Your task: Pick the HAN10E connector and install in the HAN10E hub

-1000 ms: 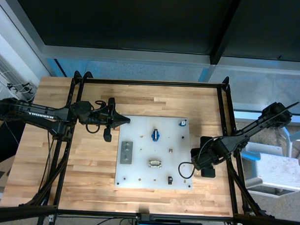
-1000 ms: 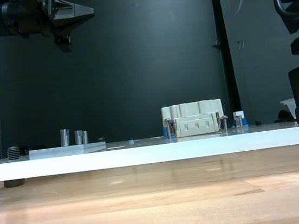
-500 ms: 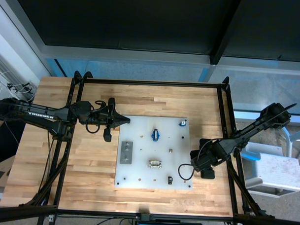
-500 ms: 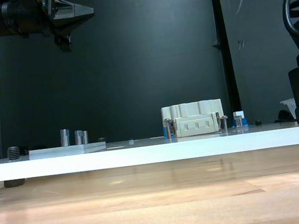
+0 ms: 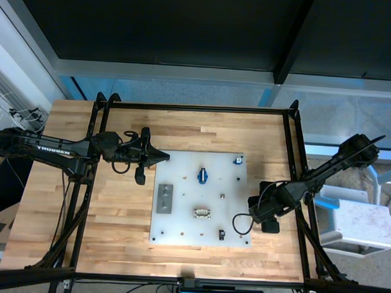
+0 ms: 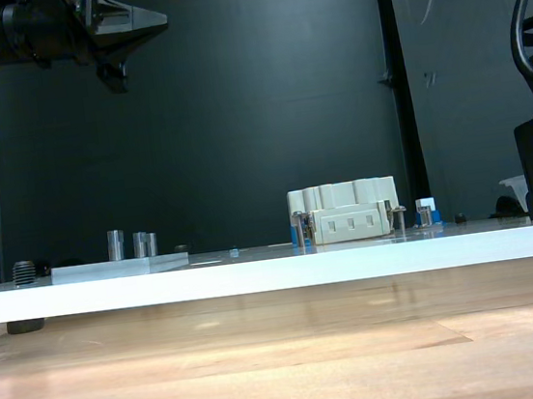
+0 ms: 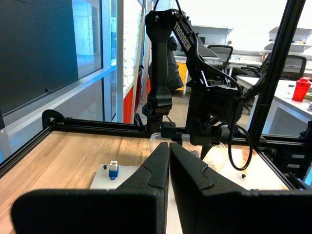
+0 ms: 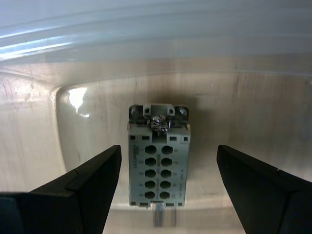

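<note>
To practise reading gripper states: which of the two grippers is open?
The right gripper, just off the board's right edge: fingers wide apart, the HAN10E connector showing between them. The left gripper, raised above the board's far-left corner, is shut.

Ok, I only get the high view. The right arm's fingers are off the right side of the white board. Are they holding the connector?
Observer: No. The right wrist view shows the right gripper over the HAN10E connector, fingers open, one each side, not touching it.
Operator: What's it lying in?
Observer: A see-through tray; its rounded wall curves around the connector.
Operator: And the left one?
Observer: In the left wrist view the left gripper, high by the board's left edge, has its fingers shut on nothing.
</note>
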